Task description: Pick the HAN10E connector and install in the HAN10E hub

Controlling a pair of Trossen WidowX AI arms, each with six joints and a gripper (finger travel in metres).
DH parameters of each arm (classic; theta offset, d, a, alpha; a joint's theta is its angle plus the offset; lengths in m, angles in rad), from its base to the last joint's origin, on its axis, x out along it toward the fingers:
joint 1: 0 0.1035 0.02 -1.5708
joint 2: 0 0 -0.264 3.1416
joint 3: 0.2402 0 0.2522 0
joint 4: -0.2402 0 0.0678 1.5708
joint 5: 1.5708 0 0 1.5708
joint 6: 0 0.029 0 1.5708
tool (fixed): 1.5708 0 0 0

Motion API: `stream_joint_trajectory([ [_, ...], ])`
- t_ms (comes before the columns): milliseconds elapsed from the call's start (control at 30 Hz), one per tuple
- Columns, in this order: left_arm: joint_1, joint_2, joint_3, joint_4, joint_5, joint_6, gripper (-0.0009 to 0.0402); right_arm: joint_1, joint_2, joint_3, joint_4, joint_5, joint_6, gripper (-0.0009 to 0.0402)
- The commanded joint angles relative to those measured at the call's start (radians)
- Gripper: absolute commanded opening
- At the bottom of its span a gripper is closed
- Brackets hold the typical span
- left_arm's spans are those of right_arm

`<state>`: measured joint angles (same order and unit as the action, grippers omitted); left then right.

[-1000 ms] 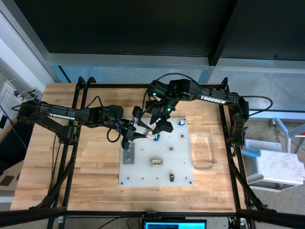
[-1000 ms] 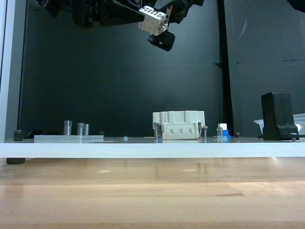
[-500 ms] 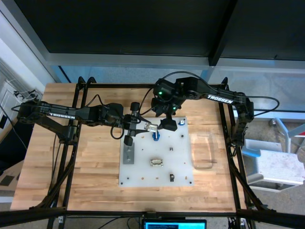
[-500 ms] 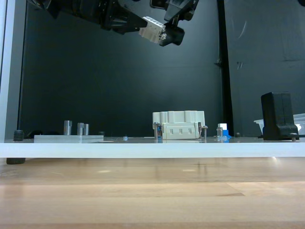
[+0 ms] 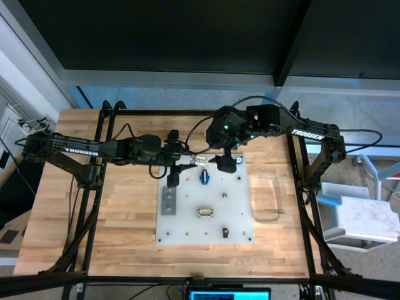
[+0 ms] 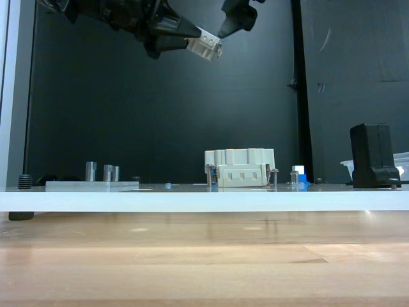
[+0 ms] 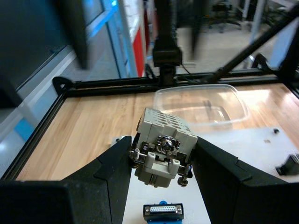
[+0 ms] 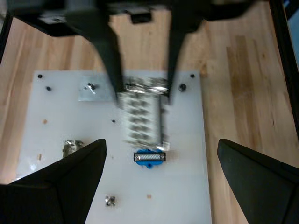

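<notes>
Left wrist view showed the left gripper (image 7: 161, 161) clamped on the connector (image 7: 164, 140), held high over the plate (image 5: 240, 206). The right gripper (image 8: 161, 148), at the connector a second before, had backed off with fingers spread wide. Handover looked done; the carry down to the hub (image 5: 204, 214), well below, remained.

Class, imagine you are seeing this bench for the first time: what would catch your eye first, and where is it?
The HAN10E connector stands out, clamped in the left gripper high in the air above the far half of the white plate. The right gripper hangs open close beside it. Below them, the HAN10E hub sits bolted near the plate's middle.
</notes>
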<state>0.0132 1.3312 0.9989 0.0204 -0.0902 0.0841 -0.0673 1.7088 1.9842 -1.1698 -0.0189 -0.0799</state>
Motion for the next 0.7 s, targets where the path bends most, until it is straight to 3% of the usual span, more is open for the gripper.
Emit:
stream_joint_trajectory([
  [33, 0.0, 0.0, 0.0, 0.043, -0.005, -0.053, 0.0101, 0.031, 0.005, 0.0, 0.015, 0.085, 0.005, 0.0334],
  [233, 0.0, -0.001, 0.003, 0.068, -0.004, -0.065, 0.0101, 0.035, 0.006, 0.0, 0.046, 0.106, 0.047, 0.0334],
  [467, 0.0, -0.001, 0.003, 0.068, -0.005, -0.169, 0.0101, 0.035, 0.026, -0.002, 0.046, 0.106, 0.046, 0.0334],
  [700, 0.0, -0.001, 0.003, 0.067, -0.005, -0.181, 0.0101, 0.037, 0.06, -0.007, 0.025, 0.097, 0.037, 0.0334],
])
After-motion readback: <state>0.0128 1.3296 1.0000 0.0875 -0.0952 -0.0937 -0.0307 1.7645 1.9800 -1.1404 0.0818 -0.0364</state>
